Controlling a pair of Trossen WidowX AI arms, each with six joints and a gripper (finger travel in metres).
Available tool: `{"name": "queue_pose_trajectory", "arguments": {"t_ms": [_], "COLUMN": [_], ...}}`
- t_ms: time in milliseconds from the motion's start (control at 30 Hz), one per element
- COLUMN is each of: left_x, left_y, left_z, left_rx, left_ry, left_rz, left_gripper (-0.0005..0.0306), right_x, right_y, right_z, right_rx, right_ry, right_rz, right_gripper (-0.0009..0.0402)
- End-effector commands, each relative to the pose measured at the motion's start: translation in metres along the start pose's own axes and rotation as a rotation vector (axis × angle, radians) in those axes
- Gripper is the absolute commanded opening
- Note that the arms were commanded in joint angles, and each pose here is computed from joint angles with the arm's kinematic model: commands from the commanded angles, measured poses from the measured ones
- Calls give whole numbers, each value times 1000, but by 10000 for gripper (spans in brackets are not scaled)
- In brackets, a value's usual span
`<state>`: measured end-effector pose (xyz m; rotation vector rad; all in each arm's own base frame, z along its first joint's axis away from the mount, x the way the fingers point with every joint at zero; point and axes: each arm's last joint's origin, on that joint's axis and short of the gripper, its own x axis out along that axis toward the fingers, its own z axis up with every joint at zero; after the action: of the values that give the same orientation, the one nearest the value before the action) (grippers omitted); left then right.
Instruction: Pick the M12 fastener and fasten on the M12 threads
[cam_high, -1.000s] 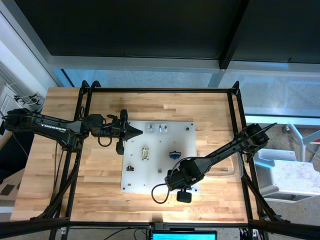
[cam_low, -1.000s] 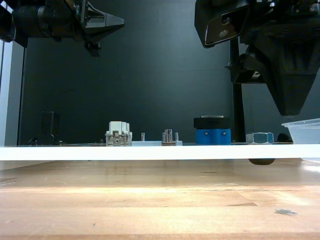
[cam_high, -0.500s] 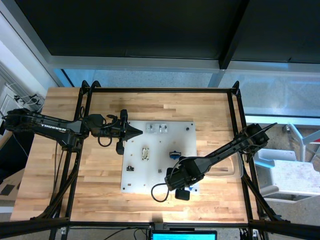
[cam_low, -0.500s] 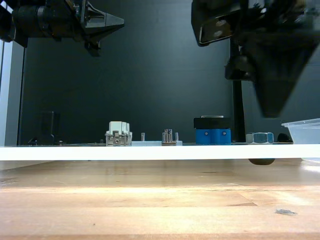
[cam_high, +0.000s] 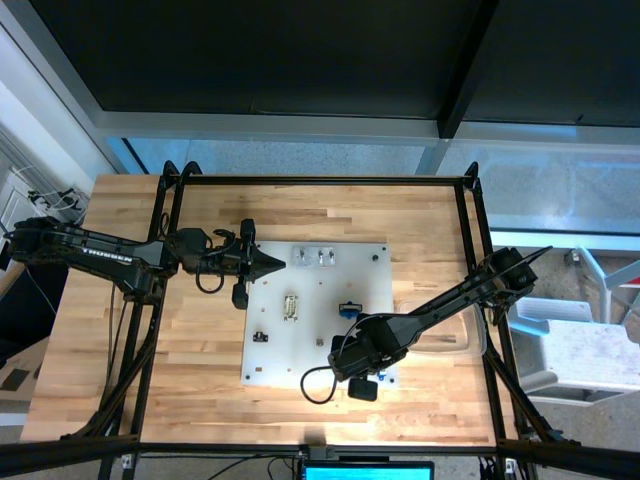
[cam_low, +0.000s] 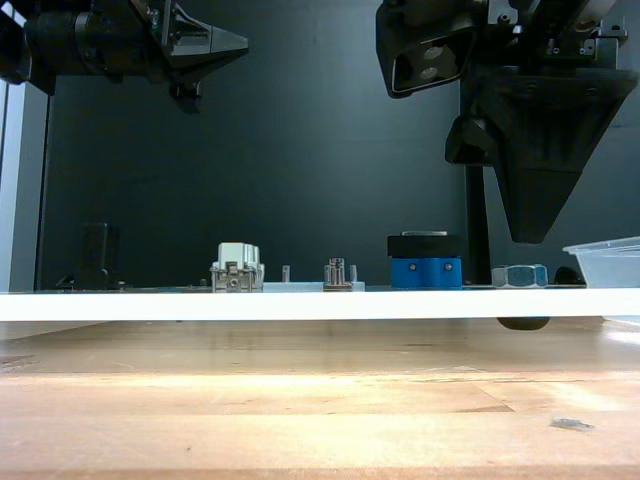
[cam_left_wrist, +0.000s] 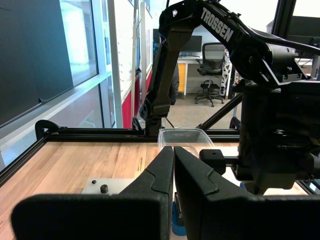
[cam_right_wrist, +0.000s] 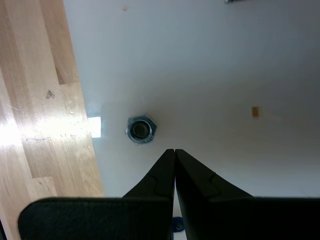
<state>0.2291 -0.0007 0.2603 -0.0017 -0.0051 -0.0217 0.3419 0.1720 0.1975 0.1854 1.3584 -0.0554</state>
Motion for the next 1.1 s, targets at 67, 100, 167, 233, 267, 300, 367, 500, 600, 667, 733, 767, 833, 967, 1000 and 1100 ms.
{"name": "queue_pose_trajectory", "arguments": {"t_ms": [67,100,167,233,267,300,367,500,600,667,733,767,833,967,1000,1100], "left_x": [0,0,0,0,0,0,0,0,0,0,0,0,0,0,0,0], "left_y": [0,0,0,0,0,0,0,0,0,0,0,0,0,0,0,0], "left_z": [0,0,0,0,0,0,0,0,0,0,0,0,0,0,0,0], "left_rx": [0,0,0,0,0,0,0,0,0,0,0,0,0,0,0,0], "left_ry": [0,0,0,0,0,0,0,0,0,0,0,0,0,0,0,0], "left_rz": [0,0,0,0,0,0,0,0,0,0,0,0,0,0,0,0], "left_gripper": [0,0,0,0,0,0,0,0,0,0,0,0,0,0,0,0], "right_x": [6,7,9,9,10,10,10,10,11,12,13,14,17,17,17,17], "right_y": [-1,-1,-2,-2,-2,-1,-1,-1,-1,-1,-2,-3,-3,-1,-1,2], "right_z": [-2,-2,-3,-3,-2,-2,-1,0,-1,-2,-3,-4,-5,-5,-4,-2], "right_rx": [11,17,21,20,21,21,21,17,17,17,21,25,28,31,30,30], "right_ry": [-10,-14,-20,-24,-28,-34,-45,-50,-48,-44,-39,-36,-38,-44,-48,-47], "right_rz": [0,-4,-15,-13,-10,-6,3,5,4,1,-2,-3,1,18,28,76], "right_gripper": [0,0,0,0,0,0,0,0,0,0,0,0,0,0,0,0]}}
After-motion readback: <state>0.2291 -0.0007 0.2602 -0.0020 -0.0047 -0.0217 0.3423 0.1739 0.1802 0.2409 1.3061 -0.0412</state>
